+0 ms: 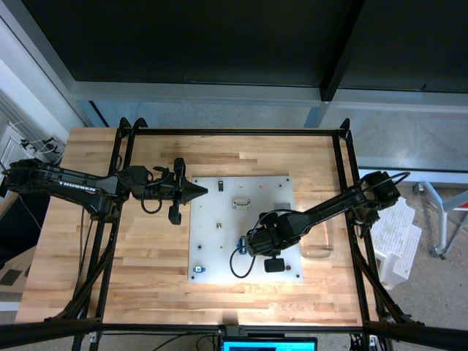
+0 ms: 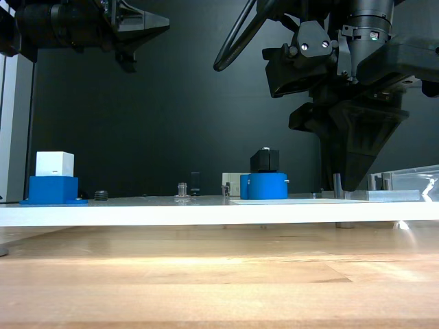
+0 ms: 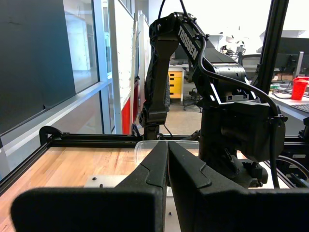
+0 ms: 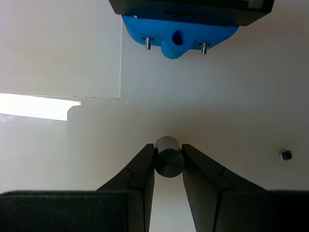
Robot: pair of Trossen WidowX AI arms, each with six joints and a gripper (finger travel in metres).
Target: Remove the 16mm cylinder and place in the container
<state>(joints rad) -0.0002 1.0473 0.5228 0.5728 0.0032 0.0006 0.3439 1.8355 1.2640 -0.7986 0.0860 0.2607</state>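
**Right gripper clamped on the peg; left gripper held aloft, shut**

The right gripper (image 4: 168, 157) is seen pointed down at the flat white task board (image 1: 219, 248), low over its near right part. Its two black fingers (image 4: 140, 169) are pressed against opposite sides of the small, slim grey metal 16mm cylinder (image 4: 168, 156). The cylinder is viewed end-on from the right wrist camera and is gripped at the very fingertips. It stands on the board, well apart from the container (image 1: 319, 241), a clear rectangular plastic tub with rounded corners that is set on the wooden table (image 1: 110, 270) just off the board's right edge.

Just beyond the peg, a blue plastic fitting with a black top (image 4: 178, 31) is seen on the board, and a small dark screw head (image 4: 285, 154) is set off to one side. In the low view the right gripper's tip (image 2: 351, 179) is shown down at board level, close to the right of the blue fitting.

The left gripper (image 1: 196, 189) is held high above the board's far left edge, pointing inward. Its fingers (image 3: 154, 166) are closed together with nothing between them — only a thin seam is visible. A white cube on a blue base (image 2: 54, 179) is seen at the board's left.
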